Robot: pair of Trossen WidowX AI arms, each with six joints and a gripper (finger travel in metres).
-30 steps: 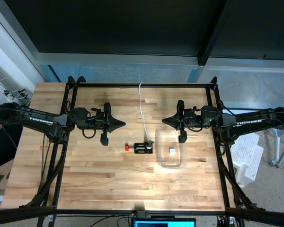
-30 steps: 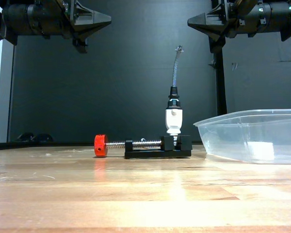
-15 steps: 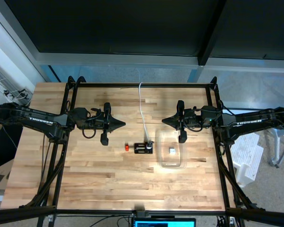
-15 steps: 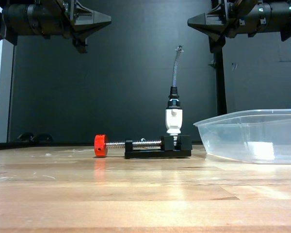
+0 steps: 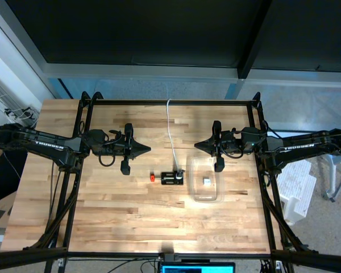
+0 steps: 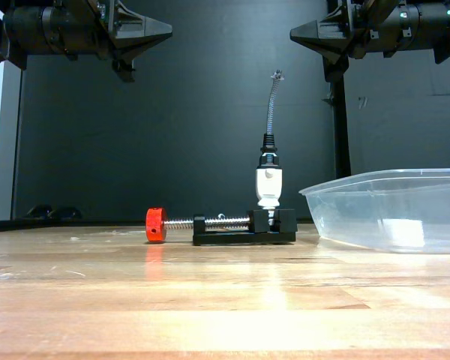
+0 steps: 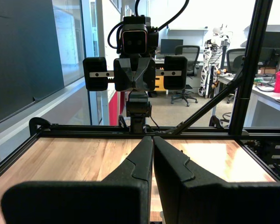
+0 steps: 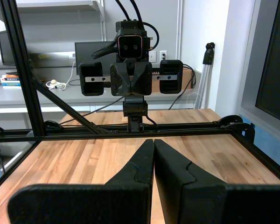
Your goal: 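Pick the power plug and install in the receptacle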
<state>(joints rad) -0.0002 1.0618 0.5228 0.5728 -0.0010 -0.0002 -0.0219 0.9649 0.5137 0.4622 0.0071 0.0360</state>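
Note:
The receptacle [image 6: 268,186] is a small white socket block standing upright in a black vise [image 5: 171,178] with a red knob [image 6: 156,225], mid-table. Its white cable [image 5: 171,133] runs to the far edge. The power plug does not show in any view. My left gripper [image 5: 149,149] hovers high, left of the vise, pointing inward with its fingers [image 7: 139,161] pressed together and nothing between them. My right gripper [image 5: 195,146] hovers high above the far end of the tray, facing the left one, with its fingers [image 8: 141,163] also together and nothing held.
A clear plastic tray [image 5: 195,196] lies just right of the vise with a small white cube [image 5: 207,181] inside. A black frame [image 5: 170,103] borders the wooden table. Each wrist view shows the opposite arm [image 7: 135,70] beyond its own fingers.

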